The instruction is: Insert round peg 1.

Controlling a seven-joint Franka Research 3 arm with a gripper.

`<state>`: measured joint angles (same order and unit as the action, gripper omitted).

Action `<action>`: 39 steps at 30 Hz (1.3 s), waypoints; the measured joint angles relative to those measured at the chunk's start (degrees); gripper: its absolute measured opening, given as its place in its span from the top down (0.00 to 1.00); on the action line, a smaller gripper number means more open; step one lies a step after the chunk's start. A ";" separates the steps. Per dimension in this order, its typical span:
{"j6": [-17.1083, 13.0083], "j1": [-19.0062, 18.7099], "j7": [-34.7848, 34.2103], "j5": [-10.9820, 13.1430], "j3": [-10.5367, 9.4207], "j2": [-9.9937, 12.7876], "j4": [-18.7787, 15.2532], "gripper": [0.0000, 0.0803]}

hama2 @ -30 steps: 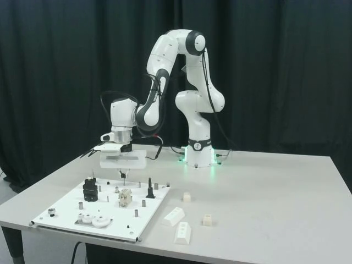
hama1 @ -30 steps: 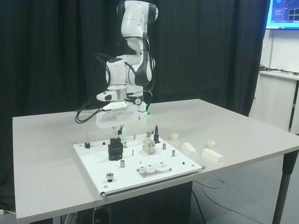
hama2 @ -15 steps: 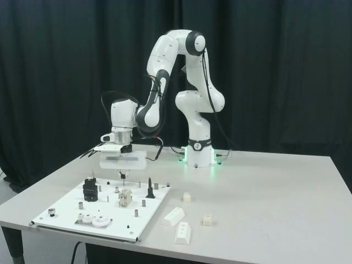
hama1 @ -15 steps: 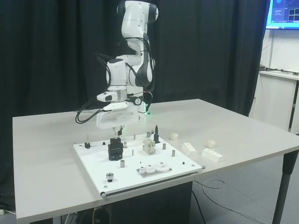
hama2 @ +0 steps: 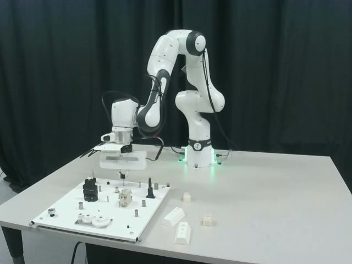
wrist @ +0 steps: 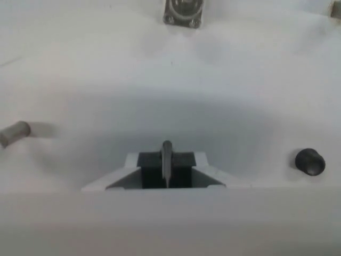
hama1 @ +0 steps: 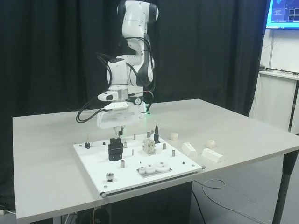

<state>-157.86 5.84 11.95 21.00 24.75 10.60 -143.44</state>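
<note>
Gripper: fingers closed on round peg, held upright.
Position: above white assembly board, clear of it.

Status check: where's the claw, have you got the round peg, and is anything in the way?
Claw shut on thin grey metal round peg, hanging above white assembly board. Peg not yet inserted. Nothing directly beneath; black knob and loose grey pin sit off to the sides.

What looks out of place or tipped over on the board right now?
Nothing stands out. The tool holds a thin peg upright above the white board, and the gears and black block sit squarely.
</note>
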 joint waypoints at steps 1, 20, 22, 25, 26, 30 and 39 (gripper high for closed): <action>-0.14 -0.10 0.00 0.11 -0.01 0.00 0.00 0.96; -2.87 -0.58 0.00 1.06 -0.89 1.52 0.01 0.96; -3.14 -0.58 0.00 1.07 -1.01 1.85 0.01 0.86; -3.59 -0.58 0.00 1.09 -1.13 2.31 0.01 0.86; -3.70 -0.59 0.00 1.09 -1.17 2.45 0.01 0.86; -3.99 -0.61 0.00 1.09 -1.25 2.80 0.02 0.14; -4.94 -0.61 0.00 1.09 -1.09 2.97 0.08 0.03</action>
<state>-162.80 5.23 11.96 22.09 23.66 13.56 -143.36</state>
